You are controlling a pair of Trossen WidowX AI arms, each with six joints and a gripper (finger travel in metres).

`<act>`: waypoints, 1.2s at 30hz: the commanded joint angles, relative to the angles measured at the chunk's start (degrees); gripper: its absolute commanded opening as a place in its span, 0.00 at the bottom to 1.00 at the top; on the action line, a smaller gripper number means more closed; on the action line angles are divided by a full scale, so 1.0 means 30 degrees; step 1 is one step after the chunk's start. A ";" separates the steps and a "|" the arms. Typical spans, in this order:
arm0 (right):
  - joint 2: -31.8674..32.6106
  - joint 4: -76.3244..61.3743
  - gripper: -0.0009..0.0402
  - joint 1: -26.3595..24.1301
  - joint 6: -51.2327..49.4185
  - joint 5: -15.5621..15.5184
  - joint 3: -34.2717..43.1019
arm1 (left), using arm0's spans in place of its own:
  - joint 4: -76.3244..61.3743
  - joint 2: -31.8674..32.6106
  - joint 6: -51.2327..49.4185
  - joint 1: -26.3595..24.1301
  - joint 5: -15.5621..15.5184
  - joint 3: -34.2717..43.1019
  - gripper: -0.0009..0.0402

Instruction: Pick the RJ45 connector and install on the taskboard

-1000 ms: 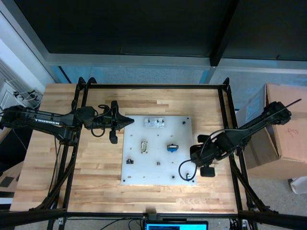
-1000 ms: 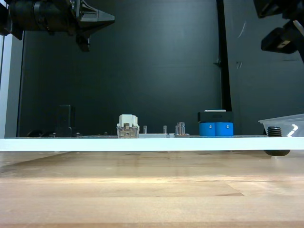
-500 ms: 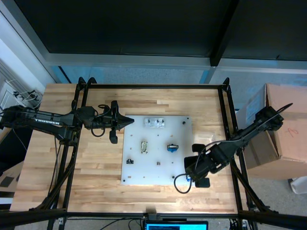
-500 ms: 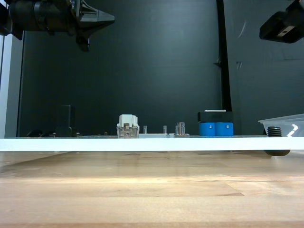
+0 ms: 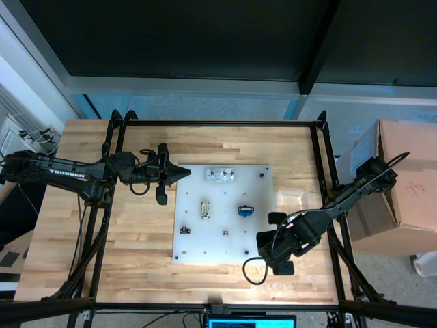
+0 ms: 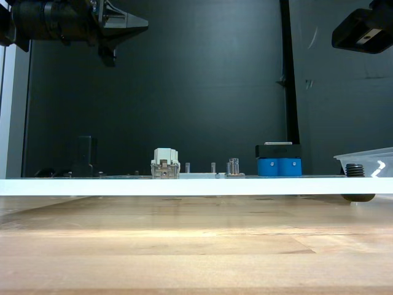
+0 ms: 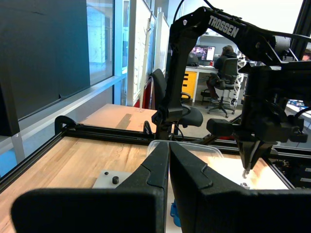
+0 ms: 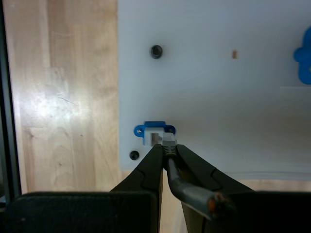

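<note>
My right gripper is shut on the RJ45 connector, a clear plug on a grey cable. The plug's tip hangs right at the blue-framed socket on the white taskboard. In the left wrist view the right gripper points down, with its tip a little above the board. From above, the right gripper sits over the board's near right corner, and the cable loops below it. My left gripper is shut on nothing and hovers high at the board's far left edge.
A grey connector and a blue block stand mid-board. A clear plastic tray lies right of the board. A cardboard box stands off the table's right side. Black frame rails ring the table.
The right arm has carried the connector from beside the board's right edge leftward and toward the near edge, to over the near right corner. The left arm has not moved.
</note>
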 commanded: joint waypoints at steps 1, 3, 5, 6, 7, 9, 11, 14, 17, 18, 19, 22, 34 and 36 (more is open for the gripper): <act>0.0313 0.0029 0.02 0.0073 -0.0007 -0.0015 -0.0058 | 0.0000 0.0000 0.0000 0.0000 0.0000 0.0000 0.02; 0.0408 0.0058 0.02 0.0109 -0.0015 -0.0015 -0.0066 | 0.0000 0.0000 0.0007 0.0000 0.0000 0.0000 0.02; 0.0590 0.0095 0.02 0.0124 -0.0029 -0.0007 -0.0066 | 0.0000 0.0000 0.0007 0.0000 0.0007 0.0000 0.02; 0.0634 0.0095 0.02 0.0138 -0.0036 -0.0007 -0.0066 | 0.0000 0.0000 0.0000 0.0000 0.0000 0.0000 0.02; 0.0670 0.0109 0.02 0.0146 -0.0036 -0.0007 -0.0073 | 0.0000 0.0000 0.0007 0.0000 0.0000 0.0000 0.02; 0.0736 0.0219 0.02 0.0153 -0.0036 -0.0007 -0.0197 | 0.0000 0.0000 0.0007 0.0000 0.0000 0.0000 0.02; 0.0787 0.0350 0.02 0.0153 -0.0036 -0.0007 -0.0372 | 0.0000 0.0000 0.0000 0.0000 0.0007 0.0000 0.02; 0.0794 0.0707 0.02 0.0153 -0.0022 -0.0015 -0.0707 | 0.0000 0.0000 0.0007 0.0000 0.0000 0.0000 0.02; 0.0794 0.0954 0.02 0.0153 -0.0022 -0.0007 -0.0998 | 0.0000 0.0000 0.0000 0.0000 0.0000 0.0000 0.02; 0.0794 0.1020 0.02 0.0153 -0.0022 -0.0007 -0.1071 | 0.0007 0.0000 0.0000 0.0000 0.0000 0.0000 0.02; 0.0794 0.1093 0.02 0.0153 -0.0022 -0.0015 -0.1166 | 0.0007 0.0000 0.0007 0.0000 0.0000 0.0000 0.02; 0.0794 0.1239 0.02 0.0153 -0.0022 -0.0022 -0.1413 | 0.0000 0.0000 0.0007 0.0000 0.0000 0.0000 0.02; 0.0794 0.1596 0.02 0.0153 -0.0036 -0.0087 -0.1814 | 0.0000 0.0000 0.0000 0.0000 0.0000 0.0000 0.02; 0.0794 0.1603 0.02 0.0153 -0.0036 -0.0080 -0.1814 | 0.0000 0.0000 0.0000 0.0000 0.0000 0.0000 0.02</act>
